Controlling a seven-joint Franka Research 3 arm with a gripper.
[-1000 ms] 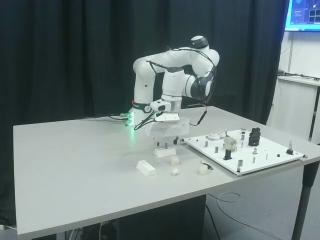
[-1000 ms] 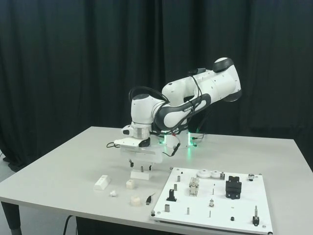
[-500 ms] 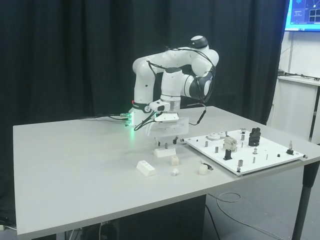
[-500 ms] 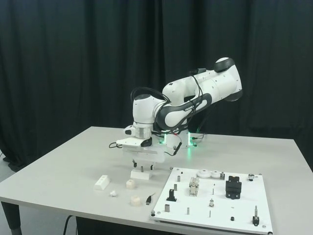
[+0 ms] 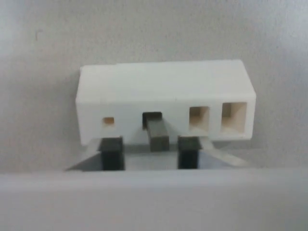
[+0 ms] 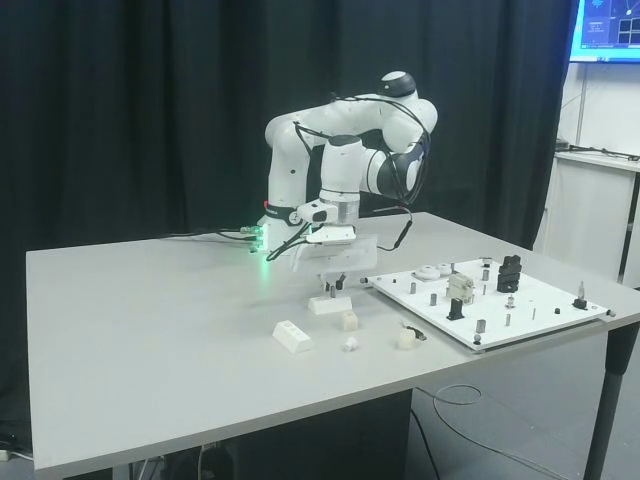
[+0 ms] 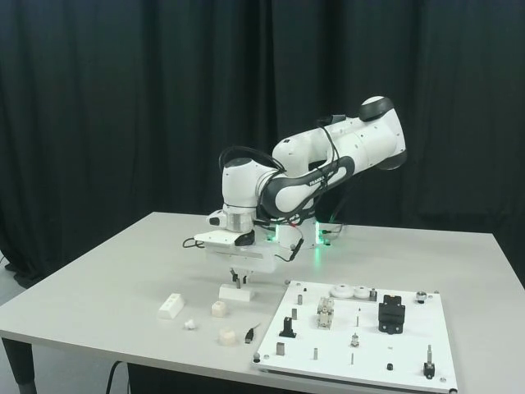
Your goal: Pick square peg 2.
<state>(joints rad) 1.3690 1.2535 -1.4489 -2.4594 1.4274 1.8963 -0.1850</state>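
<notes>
Located gripper (image 5: 150,155) low over a white block (image 5: 163,103) on the table (image 6: 150,320), close beside the board (image 6: 520,305). Confirmed same from both room views: gripper (image 6: 331,287) (image 7: 239,280) directly above block (image 6: 325,304) (image 7: 234,292), wrist pointing straight down.

Found peg (image 5: 156,131) seated in block, second hole of four in a row, standing upright out of it. Saw three other holes with no peg in them. Could not pick out peg in the room views; too small there.

Noted fingers (image 5: 111,153) spread apart, one on each side of peg, with a clear gap either side. No contact visible. Nothing held.

Judged progress: approach and alignment done, peg centred between the fingers. Not yet done: closing on peg, then lifting it straight up out of its hole. Could not tell from the wrist view whether fingertips sit deep enough along peg for a firm hold; possibly a little more descent needed before closing.

Risk, as a guess: block light and loose on table, so likely to ride up with peg if the fit is tight or the pull is off-axis.

Also logged several small white parts (image 6: 292,336) loose on table nearby, apart from block, clear of gripper.
</notes>
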